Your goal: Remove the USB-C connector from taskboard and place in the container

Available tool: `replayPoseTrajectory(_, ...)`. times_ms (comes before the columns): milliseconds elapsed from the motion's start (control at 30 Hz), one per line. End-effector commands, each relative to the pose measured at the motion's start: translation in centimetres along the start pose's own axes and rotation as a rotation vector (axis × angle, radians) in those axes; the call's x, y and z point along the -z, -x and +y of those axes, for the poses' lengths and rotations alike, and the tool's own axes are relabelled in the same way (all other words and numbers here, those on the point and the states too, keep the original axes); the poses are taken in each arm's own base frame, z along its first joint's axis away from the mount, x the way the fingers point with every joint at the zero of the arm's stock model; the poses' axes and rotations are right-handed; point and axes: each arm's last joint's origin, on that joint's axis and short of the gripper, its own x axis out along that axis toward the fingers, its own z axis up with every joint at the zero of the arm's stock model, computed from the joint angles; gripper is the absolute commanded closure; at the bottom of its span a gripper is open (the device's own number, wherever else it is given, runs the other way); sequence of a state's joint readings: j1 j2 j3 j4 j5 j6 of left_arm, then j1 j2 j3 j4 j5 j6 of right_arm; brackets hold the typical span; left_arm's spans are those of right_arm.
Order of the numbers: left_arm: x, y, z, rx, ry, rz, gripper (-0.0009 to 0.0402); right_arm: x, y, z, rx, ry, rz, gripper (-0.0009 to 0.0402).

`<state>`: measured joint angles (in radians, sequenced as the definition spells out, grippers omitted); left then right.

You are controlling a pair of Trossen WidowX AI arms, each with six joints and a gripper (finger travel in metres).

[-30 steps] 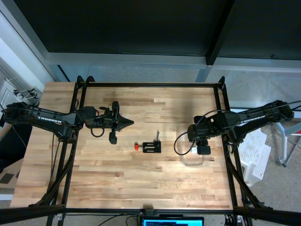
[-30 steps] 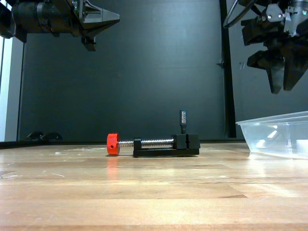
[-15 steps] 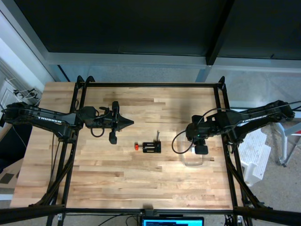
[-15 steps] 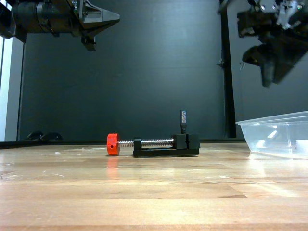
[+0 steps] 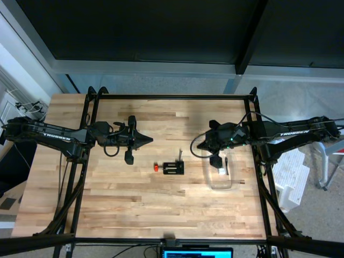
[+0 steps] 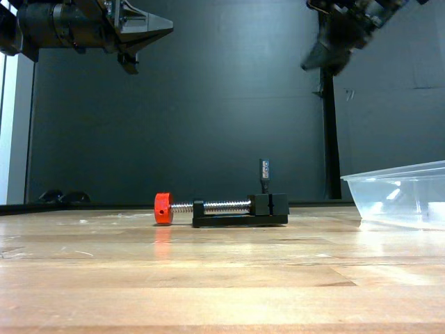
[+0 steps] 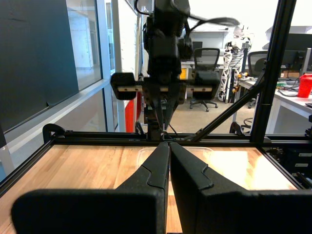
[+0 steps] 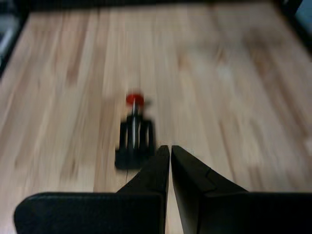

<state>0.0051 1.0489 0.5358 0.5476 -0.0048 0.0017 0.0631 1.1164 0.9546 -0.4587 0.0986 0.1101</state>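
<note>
The USB-C connector, a slim dark stick, lies inside the clear container beside a small white cube. The taskboard is a small black clamp with a red-orange knob, at the table's middle. My right gripper hangs high between taskboard and container, shut and holding nothing; its wrist view looks down on the taskboard. My left gripper is parked high at the left, shut and empty.
A short upright post stands in the taskboard's jaw block. The container's wall shows at the right in the low view. A black frame rail borders the table's far edge.
The right gripper left its spot over the container, rising and swinging left toward the table's middle with its fingers closed. The dark stick now shows in the container. The left arm stayed still.
</note>
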Motion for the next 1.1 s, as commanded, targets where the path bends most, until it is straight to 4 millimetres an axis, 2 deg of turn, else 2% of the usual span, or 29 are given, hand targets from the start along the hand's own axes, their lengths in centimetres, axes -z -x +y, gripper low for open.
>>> replayPoseTrajectory(33, 0.0, 0.0, 0.0, 0.0, 0.0, 0.0, 0.0393, -0.7, -0.2, -0.6, -0.017, 0.0, -0.086, 0.0394)
replayPoseTrajectory(500, 0.0, 0.0, 0.0, 0.0, 0.0, 0.0, 0.0393, -1.9, -1.2, -1.5, -0.053, 0.039, -0.446, 0.0393)
replayPoseTrajectory(767, 0.0, 0.0, 0.0, 0.0, 0.0, 0.0, 0.0393, -1.7, -1.4, -1.9, -0.048, 0.037, -0.547, 0.0393)
replayPoseTrajectory(1100, 0.0, 0.0, 0.0, 0.0, 0.0, 0.0, 0.0393, -0.3, -2.0, -1.9, -0.056, 0.005, -0.604, 0.0393)
